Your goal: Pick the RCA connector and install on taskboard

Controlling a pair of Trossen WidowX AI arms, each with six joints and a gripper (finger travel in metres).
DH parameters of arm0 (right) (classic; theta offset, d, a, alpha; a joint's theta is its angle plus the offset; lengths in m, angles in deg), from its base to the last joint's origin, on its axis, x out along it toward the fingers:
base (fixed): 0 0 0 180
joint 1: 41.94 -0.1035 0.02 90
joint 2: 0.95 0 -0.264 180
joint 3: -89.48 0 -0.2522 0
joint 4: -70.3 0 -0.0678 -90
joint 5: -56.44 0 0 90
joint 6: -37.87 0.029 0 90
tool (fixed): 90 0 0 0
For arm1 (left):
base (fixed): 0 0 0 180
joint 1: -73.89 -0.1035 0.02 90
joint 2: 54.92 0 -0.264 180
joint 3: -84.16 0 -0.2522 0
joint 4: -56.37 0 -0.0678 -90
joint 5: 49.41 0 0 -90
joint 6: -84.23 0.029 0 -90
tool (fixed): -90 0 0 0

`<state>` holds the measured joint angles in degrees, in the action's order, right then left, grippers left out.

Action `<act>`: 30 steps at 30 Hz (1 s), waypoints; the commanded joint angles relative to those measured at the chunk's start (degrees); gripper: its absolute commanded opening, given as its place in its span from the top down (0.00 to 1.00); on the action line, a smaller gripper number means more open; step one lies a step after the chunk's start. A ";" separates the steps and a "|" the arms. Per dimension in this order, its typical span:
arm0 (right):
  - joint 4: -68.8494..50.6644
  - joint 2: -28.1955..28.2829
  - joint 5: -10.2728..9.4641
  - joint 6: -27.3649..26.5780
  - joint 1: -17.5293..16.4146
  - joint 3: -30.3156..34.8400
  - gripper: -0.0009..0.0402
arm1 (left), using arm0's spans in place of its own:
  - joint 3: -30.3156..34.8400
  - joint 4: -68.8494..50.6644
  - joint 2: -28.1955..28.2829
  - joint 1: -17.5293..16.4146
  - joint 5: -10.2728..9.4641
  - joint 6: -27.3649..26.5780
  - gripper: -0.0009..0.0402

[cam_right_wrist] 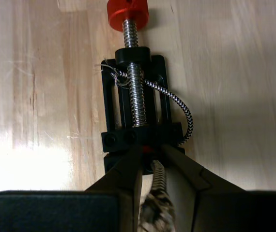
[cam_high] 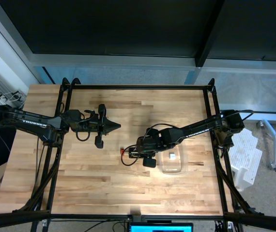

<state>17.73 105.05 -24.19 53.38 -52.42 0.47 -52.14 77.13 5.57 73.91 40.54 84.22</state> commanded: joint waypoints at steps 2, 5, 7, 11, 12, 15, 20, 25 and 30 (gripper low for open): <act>0.26 -0.94 0.07 -0.48 -0.02 0.07 0.78 | 0.02 0.02 0.00 0.00 0.02 0.02 0.98; 0.31 -1.40 0.07 -0.59 -0.02 0.07 0.71 | 0.02 0.00 0.00 0.00 0.02 0.02 0.98; 0.26 -1.62 0.07 -0.50 -0.04 0.07 0.65 | 0.02 0.00 0.00 0.00 0.02 0.02 0.98; -0.46 -2.47 -0.09 0.04 -0.04 0.07 0.55 | 0.02 0.02 0.00 -0.02 0.02 0.02 0.98; -0.81 -2.58 -0.17 0.00 -0.04 0.07 0.53 | 0.02 0.02 0.00 -0.02 0.02 0.02 0.98; -2.34 -3.96 -0.55 -0.63 -0.07 0.07 0.48 | 0.02 0.02 0.00 -0.02 0.02 0.02 0.98; -5.14 -6.32 -0.52 -1.07 -0.15 0.07 0.45 | 0.02 0.02 0.00 0.00 0.02 0.02 0.98; -5.68 -8.41 -0.48 -1.07 -0.22 0.04 0.46 | 0.02 0.02 0.00 0.00 0.02 0.02 0.98; -6.64 -9.55 -0.46 -1.62 -0.28 0.04 0.49 | 0.02 0.02 0.00 0.00 0.02 0.02 0.98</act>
<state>11.50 95.74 -24.67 52.05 -52.66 0.45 -52.12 77.13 5.57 73.91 40.56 84.22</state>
